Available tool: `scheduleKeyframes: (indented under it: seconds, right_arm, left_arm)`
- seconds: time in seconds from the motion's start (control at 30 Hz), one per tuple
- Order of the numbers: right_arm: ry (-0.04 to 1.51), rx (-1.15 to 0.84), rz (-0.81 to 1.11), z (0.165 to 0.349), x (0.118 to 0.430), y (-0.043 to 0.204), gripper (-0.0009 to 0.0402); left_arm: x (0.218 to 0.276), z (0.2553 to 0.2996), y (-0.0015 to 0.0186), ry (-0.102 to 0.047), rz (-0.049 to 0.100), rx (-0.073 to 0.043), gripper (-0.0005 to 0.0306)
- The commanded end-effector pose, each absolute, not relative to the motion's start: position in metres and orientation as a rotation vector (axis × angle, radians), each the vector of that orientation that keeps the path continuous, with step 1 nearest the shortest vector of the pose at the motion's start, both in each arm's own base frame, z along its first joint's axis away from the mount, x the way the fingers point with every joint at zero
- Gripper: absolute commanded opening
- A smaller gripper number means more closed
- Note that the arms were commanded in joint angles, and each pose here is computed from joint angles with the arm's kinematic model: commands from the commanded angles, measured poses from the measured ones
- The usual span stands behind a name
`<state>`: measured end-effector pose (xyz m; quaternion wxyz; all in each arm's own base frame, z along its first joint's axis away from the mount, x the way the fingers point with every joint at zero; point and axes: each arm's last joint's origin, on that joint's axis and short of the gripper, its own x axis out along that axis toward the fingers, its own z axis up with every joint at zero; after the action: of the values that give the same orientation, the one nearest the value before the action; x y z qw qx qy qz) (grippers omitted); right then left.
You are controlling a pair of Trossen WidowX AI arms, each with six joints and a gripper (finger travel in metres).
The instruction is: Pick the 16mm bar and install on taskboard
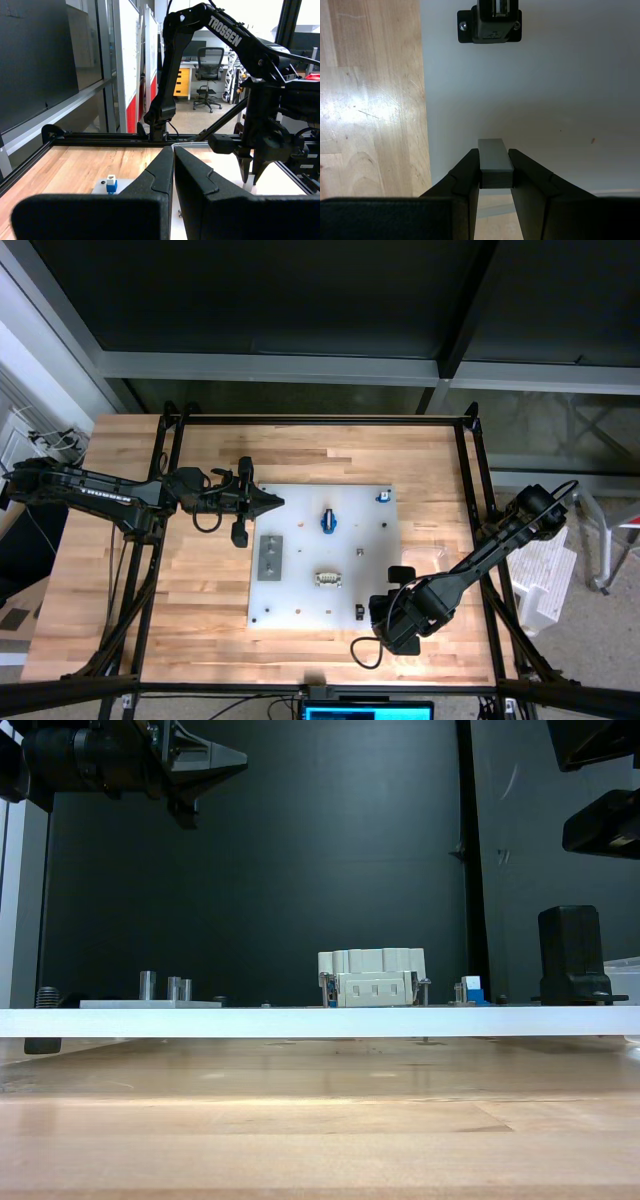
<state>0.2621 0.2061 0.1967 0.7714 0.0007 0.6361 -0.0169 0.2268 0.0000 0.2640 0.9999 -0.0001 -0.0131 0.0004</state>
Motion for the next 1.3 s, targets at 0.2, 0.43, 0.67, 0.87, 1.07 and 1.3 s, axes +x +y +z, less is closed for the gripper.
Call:
scheduleKeyframes:
  seconds: [0.2,0.43,0.67,0.87,1.07,1.3]
  right_arm:
    - [1.373,0.005,-0.034,0.1924,0.2617,0.2056,0.0013]
    - [1.368,0.010,-0.032,0.1874,0.2610,0.2049,0.0013]
    - [1.366,0.011,-0.032,0.1864,0.2610,0.2047,0.0014]
    - [1.366,0.010,-0.031,0.1864,0.2610,0.2046,0.0018]
    - [1.367,0.011,-0.031,0.1866,0.2611,0.2045,0.0067]
    - [1.366,0.012,-0.032,0.1871,0.2613,0.2045,0.0143]
  left_arm:
    - [0.2268,0.2639,0.0001,-0.026,0.001,0.000,0.0000]
    - [0.2268,0.2639,0.0000,-0.026,0.000,0.000,0.0000]
    - [0.2268,0.2640,0.0001,-0.026,0.001,0.000,0.0000]
    - [0.2268,0.2639,0.0000,-0.026,0.000,0.000,0.0000]
    - [0.2268,0.2639,0.0001,-0.026,0.001,0.000,0.0000]
    - [0.2268,0.2639,0.0001,-0.026,0.001,0.000,0.0000]
